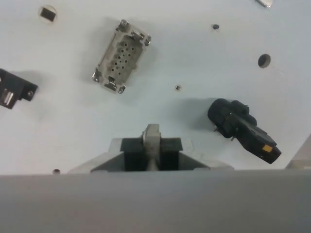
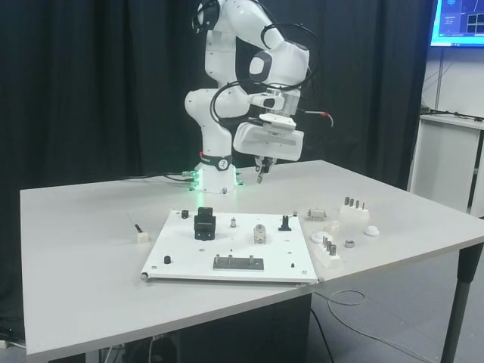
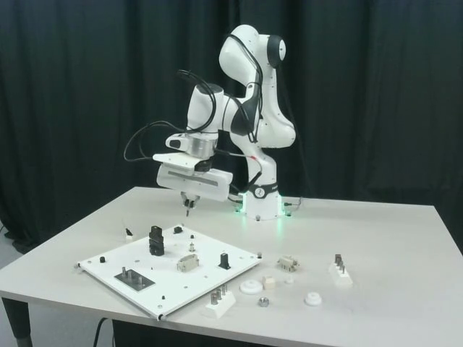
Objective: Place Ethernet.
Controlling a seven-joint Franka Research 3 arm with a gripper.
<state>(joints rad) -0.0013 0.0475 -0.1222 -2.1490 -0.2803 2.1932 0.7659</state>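
My gripper (image 1: 152,145) is shut on a small grey Ethernet plug (image 1: 152,133) that sticks out between the black finger pads. It hangs above the far side of the white board (image 2: 227,261), clear of the surface, as the gripper (image 3: 188,210) also shows in the second room view. Below it in the wrist view lie a grey multi-pin connector (image 1: 121,56), a black connector block (image 1: 243,128) and a smaller black part (image 1: 14,90), all fixed on the board. I cannot tell which one takes the plug.
A grey plate with pegs (image 2: 237,262) sits at the board's front edge. White holders with pins (image 2: 354,210) (image 2: 327,249) and small loose parts stand on the table right of the board. A small white piece (image 2: 140,236) lies to its left.
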